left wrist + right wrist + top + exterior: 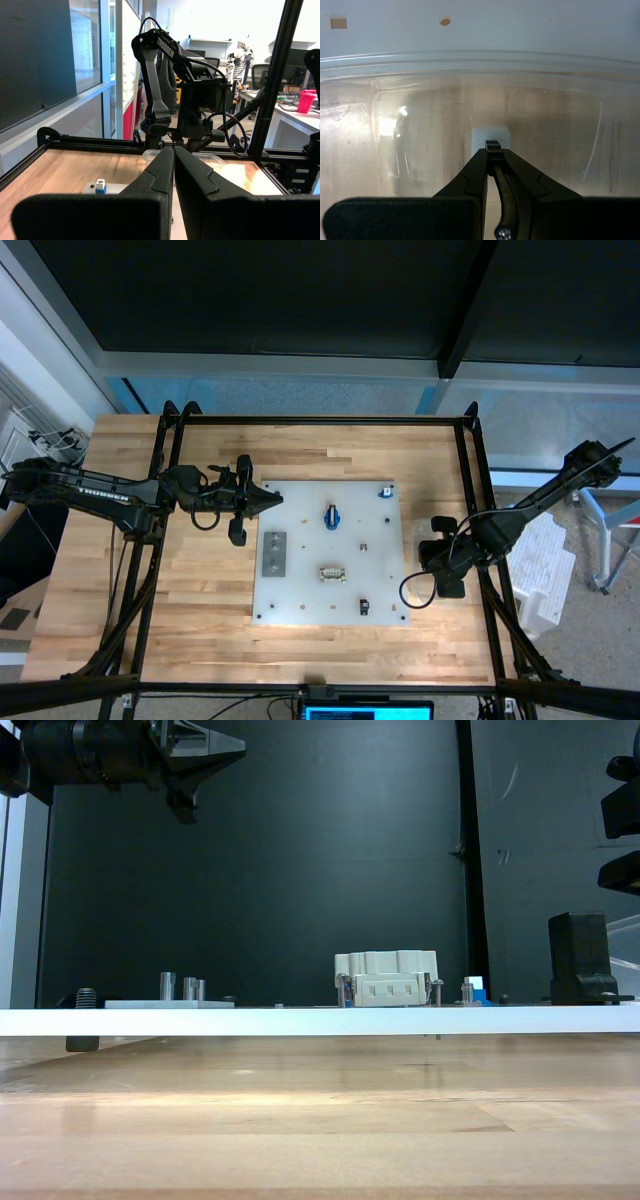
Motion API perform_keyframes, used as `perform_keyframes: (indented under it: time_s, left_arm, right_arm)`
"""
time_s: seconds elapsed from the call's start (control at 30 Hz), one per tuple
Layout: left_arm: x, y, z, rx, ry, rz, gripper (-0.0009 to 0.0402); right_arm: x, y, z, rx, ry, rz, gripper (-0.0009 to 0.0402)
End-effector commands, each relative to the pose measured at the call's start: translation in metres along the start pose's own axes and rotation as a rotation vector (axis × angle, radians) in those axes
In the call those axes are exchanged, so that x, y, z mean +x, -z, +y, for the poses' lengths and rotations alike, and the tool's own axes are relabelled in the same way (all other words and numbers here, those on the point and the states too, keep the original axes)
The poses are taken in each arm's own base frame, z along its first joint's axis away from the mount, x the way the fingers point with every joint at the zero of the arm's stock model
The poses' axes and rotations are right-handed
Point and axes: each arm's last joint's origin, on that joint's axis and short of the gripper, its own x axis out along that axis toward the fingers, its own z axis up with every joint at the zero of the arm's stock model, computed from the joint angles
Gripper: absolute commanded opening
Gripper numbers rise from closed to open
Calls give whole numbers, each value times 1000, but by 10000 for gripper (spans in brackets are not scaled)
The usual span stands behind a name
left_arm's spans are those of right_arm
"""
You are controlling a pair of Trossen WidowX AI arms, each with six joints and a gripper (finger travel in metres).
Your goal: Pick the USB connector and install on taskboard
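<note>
Right gripper (492, 152): pinched narrow on USB connector (492, 145), low inside clear tray (470, 61) off taskboard (300, 590) right edge. Left gripper (272, 500): closed, empty, above taskboard left edge. Connector judged light, rigid, easily twisted; grip flat sides squarely

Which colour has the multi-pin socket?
Socket: beige, best in low view. Left gripper above taskboard edge; right gripper over tray, holding USB connector.

USB connector (492, 144) in right pincer (493, 152) over tray (470, 62); left pincer (271, 500) over taskboard (300, 592)
</note>
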Motion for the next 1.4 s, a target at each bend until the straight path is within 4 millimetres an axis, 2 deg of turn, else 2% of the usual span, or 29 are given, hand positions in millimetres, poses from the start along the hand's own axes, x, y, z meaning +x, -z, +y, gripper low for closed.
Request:
perform_keyframes:
  time_s: [0.03, 0.83, 1.03, 1.27, 1.4]
  left_arm:
    - [0, 0, 0, 0, 0, 0, 0]
    - [0, 0, 0, 0, 0, 0, 0]
    - [0, 0, 0, 0, 0, 0, 0]
    - [0, 0, 0, 0, 0, 0, 0]
    - [0, 0, 0, 0, 0, 0, 0]
  right_arm:
    - [0, 0, 0, 5, -1, -3, 0]
    - [-10, 5, -6, 47, -16, -68, 0]
    - [-19, -7, 0, 54, -30, -89, 0]
    - [-41, -32, 14, 40, -28, -83, 0]
    - [-44, -47, 24, 35, -23, -74, 0]
